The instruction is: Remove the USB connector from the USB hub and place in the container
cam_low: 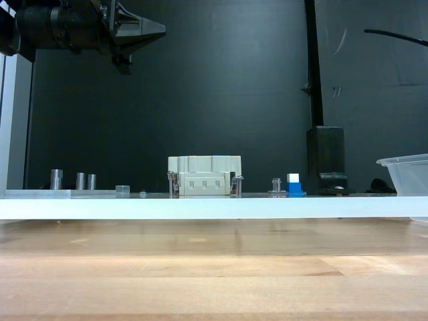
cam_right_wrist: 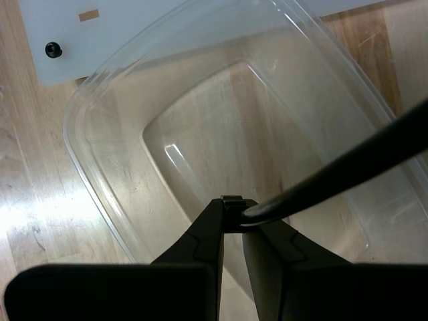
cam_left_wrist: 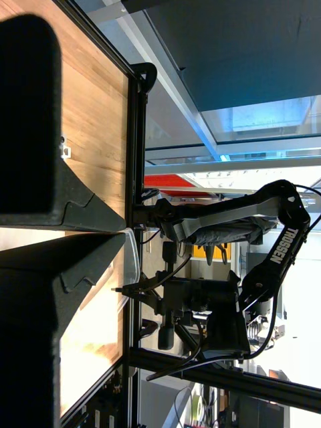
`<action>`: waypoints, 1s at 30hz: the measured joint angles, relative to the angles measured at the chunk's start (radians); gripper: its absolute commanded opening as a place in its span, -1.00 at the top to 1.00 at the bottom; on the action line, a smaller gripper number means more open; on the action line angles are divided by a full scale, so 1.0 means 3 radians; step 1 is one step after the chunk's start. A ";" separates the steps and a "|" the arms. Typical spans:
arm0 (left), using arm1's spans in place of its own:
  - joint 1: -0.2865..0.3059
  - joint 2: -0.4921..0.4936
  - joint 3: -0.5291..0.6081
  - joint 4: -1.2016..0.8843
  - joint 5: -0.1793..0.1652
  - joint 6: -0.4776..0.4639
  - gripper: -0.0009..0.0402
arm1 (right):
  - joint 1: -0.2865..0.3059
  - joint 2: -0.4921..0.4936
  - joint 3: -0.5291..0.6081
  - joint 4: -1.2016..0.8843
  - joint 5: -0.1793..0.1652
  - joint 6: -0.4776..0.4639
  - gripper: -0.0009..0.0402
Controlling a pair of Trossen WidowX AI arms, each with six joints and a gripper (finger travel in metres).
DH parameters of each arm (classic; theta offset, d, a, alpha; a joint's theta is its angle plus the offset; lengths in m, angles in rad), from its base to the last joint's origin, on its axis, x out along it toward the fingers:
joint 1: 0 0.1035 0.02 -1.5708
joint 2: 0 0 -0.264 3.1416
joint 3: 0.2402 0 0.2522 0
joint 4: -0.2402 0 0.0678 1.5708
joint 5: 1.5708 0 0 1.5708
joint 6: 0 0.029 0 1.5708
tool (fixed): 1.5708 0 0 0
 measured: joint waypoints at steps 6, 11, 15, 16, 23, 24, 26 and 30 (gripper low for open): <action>0.0000 0.0000 0.0001 0.0000 -0.0001 0.0000 0.95 | 0.0000 0.0000 0.0000 0.0000 0.0000 0.0003 0.65; 0.0000 0.0000 0.0000 0.0000 -0.0001 0.0000 0.95 | 0.0000 0.0000 0.0000 0.0001 0.0000 0.0076 0.35; 0.0000 0.0000 0.0000 0.0000 -0.0001 0.0000 0.95 | 0.0000 0.0000 0.0000 0.0001 0.0001 0.0107 0.21; 0.0000 0.0000 0.0000 0.0001 -0.0001 0.0000 0.95 | 0.0000 0.0000 0.0000 0.0001 0.0005 0.0121 0.19; 0.0000 0.0000 0.0001 0.0000 -0.0001 0.0000 0.95 | -0.0001 0.0000 0.0000 0.0001 0.0018 0.0172 0.18; 0.0000 0.0000 0.0001 0.0000 -0.0001 0.0000 0.95 | -0.0001 0.0000 0.0000 0.0001 0.0018 0.0173 0.18; 0.0000 0.0000 0.0001 0.0000 -0.0001 0.0000 0.95 | -0.0001 0.0000 0.0000 0.0001 0.0019 0.0173 0.20; 0.0000 0.0000 0.0001 0.0000 0.0000 0.0000 0.95 | -0.0001 0.0000 0.0000 0.0003 0.0020 0.0173 0.23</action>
